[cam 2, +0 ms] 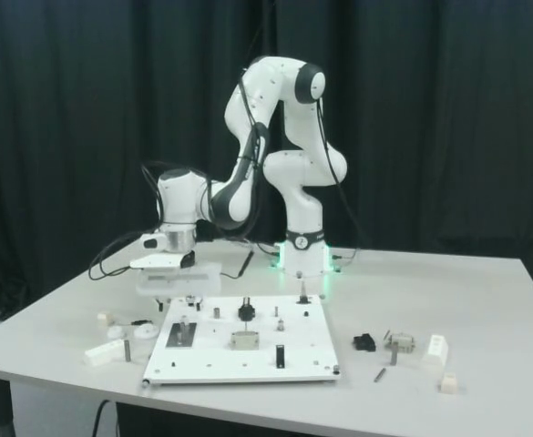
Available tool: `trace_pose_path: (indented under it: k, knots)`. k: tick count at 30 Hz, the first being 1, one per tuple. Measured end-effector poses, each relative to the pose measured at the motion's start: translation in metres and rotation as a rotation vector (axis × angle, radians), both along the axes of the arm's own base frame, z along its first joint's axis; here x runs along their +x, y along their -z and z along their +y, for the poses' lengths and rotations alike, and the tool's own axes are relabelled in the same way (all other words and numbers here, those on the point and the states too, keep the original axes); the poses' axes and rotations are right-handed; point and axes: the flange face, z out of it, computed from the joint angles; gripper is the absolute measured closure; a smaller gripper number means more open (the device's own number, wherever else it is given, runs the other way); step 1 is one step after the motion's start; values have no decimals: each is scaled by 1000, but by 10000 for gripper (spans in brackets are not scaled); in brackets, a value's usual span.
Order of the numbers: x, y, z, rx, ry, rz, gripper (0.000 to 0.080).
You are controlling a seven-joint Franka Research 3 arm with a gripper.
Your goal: Remove small gear.
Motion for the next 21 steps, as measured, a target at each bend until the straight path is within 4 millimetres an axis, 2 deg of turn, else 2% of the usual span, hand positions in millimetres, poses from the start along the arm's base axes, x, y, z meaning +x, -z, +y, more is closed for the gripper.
trace_pose_path:
  k: [21]
  knots:
    - [12, 15, 2, -21, 11, -19, 3]
